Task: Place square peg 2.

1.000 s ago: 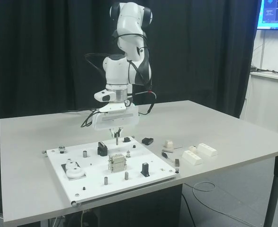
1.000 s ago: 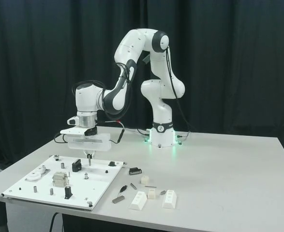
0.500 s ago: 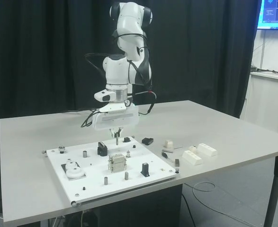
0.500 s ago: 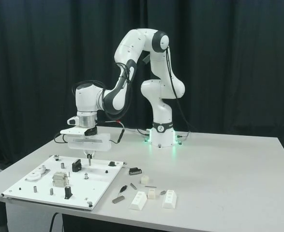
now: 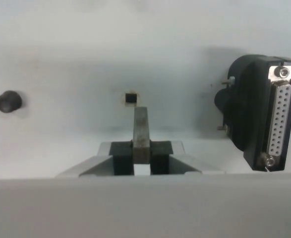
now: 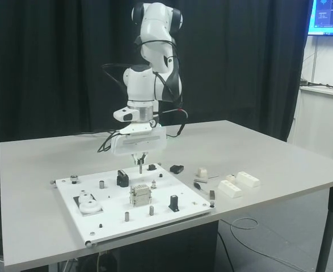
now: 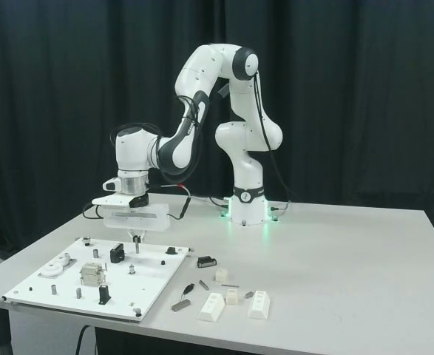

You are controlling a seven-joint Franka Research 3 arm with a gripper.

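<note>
hand (image 5: 141, 157) of the white arm (image 7: 174, 148) was closed on the square peg (image 5: 141, 133), with one black finger (image 5: 121, 157) pressed on each side of its upper part. the peg was a grey bar with a square section. its long axis stood upright, in line with the fingers, and its free end pointed straight down to the white board (image 6: 133, 198). in the wrist view this free end was just beside a small square hole (image 5: 131, 97) in the board, but i could not tell if it was exactly over the hole. in the room views the peg (image 6: 139, 165) hung over the far part of the board, and whether its tip touched the surface was not clear. a black connector block (image 5: 260, 111) with a multi-pin socket stood near on the board, and a small black round knob (image 5: 9, 101) was on the other side of the hole. the board lay on the grey table (image 7: 350, 266).
</note>
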